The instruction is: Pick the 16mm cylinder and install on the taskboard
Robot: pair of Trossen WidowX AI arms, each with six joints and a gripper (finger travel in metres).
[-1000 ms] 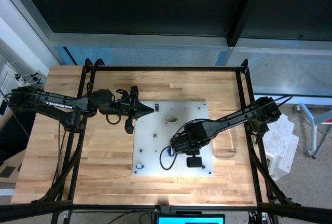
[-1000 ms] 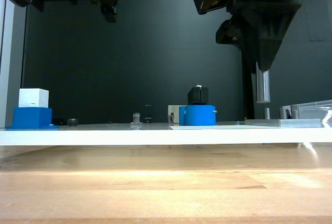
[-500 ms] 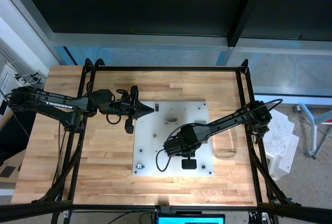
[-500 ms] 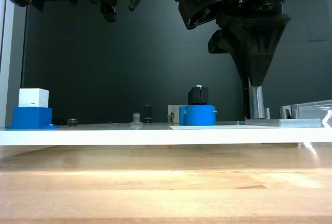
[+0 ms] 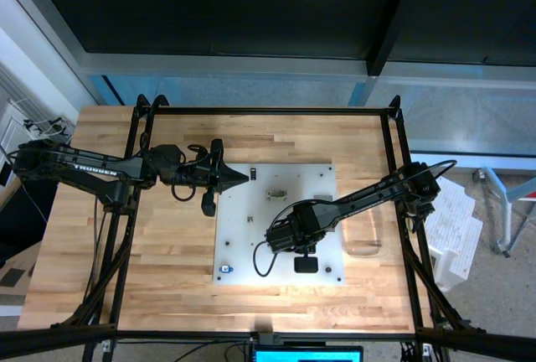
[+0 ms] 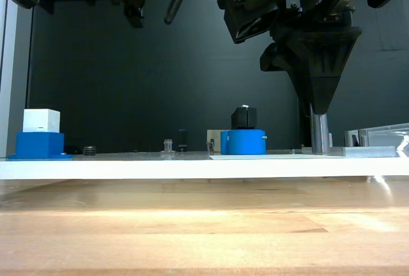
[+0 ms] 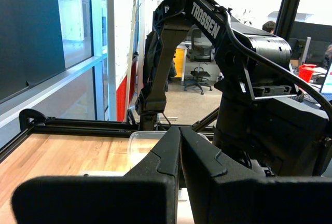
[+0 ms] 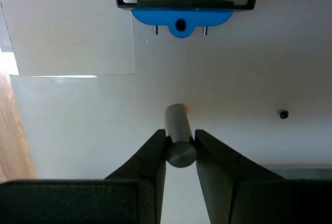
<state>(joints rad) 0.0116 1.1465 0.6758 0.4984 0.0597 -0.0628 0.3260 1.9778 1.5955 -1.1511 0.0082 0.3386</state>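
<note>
Right pincer (image 8: 179,142) is pinching silvery metal cylinder (image 8: 177,123) upright for seating on white square taskboard (image 8: 259,79); left pincer (image 7: 180,130), pressed together, is idling over taskboard's edge.

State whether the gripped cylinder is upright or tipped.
Upright: the 16mm cylinder hangs vertical in the right gripper over the taskboard; the left gripper hovers at its left edge.

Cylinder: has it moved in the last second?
Yes, down. In the right end effector, the cylinder sank from higher than the blue fitting to board level. The left end effector sits shut over the board's far-left corner.
</note>
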